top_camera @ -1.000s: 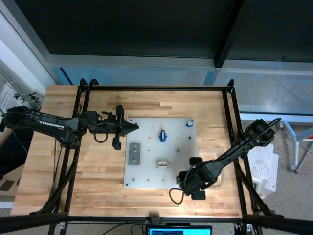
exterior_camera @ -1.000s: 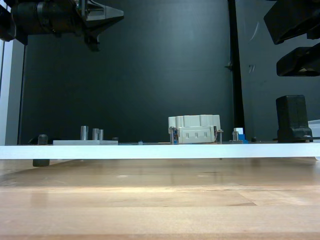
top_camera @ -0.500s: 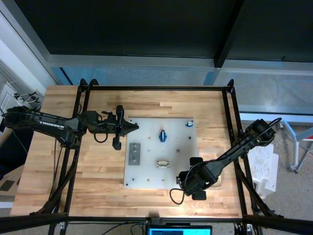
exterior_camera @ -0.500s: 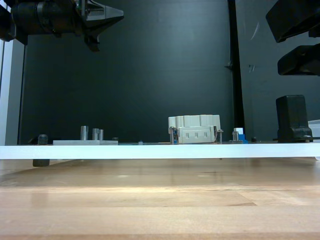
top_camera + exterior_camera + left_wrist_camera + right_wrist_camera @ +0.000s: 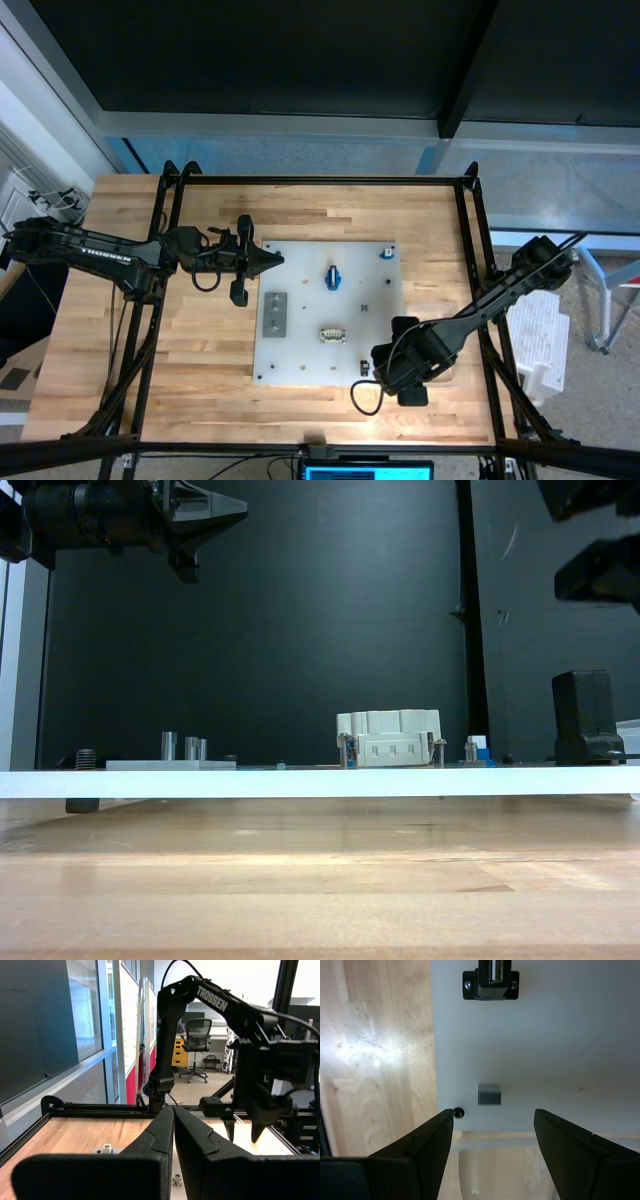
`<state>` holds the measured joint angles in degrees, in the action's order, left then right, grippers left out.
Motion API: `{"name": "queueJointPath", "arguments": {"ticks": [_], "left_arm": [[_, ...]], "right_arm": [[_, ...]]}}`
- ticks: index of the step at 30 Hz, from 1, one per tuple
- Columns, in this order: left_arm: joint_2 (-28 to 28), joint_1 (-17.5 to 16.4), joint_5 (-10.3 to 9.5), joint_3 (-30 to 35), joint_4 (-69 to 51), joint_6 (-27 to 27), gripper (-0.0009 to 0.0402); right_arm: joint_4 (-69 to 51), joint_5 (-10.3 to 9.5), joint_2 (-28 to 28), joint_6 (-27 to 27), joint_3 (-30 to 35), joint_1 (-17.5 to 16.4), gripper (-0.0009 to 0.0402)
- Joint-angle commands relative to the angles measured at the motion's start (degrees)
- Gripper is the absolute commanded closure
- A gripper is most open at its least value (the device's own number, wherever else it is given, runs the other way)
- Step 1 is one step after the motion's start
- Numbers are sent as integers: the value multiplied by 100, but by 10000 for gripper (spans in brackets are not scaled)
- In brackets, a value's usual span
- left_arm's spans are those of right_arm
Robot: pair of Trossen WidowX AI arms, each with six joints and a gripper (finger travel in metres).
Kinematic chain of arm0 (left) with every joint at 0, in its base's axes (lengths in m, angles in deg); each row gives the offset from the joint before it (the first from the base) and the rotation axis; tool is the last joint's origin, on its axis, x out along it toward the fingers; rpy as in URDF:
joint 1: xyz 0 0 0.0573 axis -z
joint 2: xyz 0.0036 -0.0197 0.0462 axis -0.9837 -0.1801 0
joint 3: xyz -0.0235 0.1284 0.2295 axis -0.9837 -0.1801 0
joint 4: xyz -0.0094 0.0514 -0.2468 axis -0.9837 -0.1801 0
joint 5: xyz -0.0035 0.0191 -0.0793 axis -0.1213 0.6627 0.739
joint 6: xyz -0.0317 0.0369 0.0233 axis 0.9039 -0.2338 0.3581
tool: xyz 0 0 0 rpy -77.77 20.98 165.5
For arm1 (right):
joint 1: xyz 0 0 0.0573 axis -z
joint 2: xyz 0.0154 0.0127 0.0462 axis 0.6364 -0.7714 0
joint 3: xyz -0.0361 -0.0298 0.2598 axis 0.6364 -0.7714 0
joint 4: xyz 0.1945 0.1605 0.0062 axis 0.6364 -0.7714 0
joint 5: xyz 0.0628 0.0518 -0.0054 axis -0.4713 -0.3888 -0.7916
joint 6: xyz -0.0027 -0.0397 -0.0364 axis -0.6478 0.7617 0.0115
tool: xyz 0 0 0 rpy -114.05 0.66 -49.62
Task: Pick the 16mm bar and install on taskboard
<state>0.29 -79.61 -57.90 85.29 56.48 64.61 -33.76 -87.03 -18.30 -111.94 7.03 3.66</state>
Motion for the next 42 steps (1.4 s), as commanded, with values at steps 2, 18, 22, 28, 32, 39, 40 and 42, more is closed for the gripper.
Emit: {"name": "queueJointPath", "arguments": {"ticks": [2, 18, 22, 28, 32, 39, 40, 42], "left_arm": [[-2, 0, 0, 2, 0, 0, 393], [-2, -2, 0, 2, 0, 0, 393], [-2, 0, 0, 2, 0, 0, 393], [-2, -2, 0, 2, 0, 0, 393], [-2, 0, 0, 2, 0, 0, 393], [-2, 0, 0, 2, 2, 0, 393], [-2, -2, 0, 2, 0, 0, 393], [-2, -2, 0, 2, 0, 0, 393]], "right_arm": [[-361, 4, 138, -4, 188, 2, 174], [-444, 2, 289, 0, 358, 28, 174], [-413, 9, 407, 4, 356, 273, 177], [-334, 39, 619, 409, 330, 885, 214], [-177, 210, 767, 782, 330, 1335, 245], [74, 216, 975, 1412, 330, 2068, 323], [105, 214, 994, 1537, 330, 2173, 337], [199, 216, 1016, 1775, 332, 2378, 369]]}}
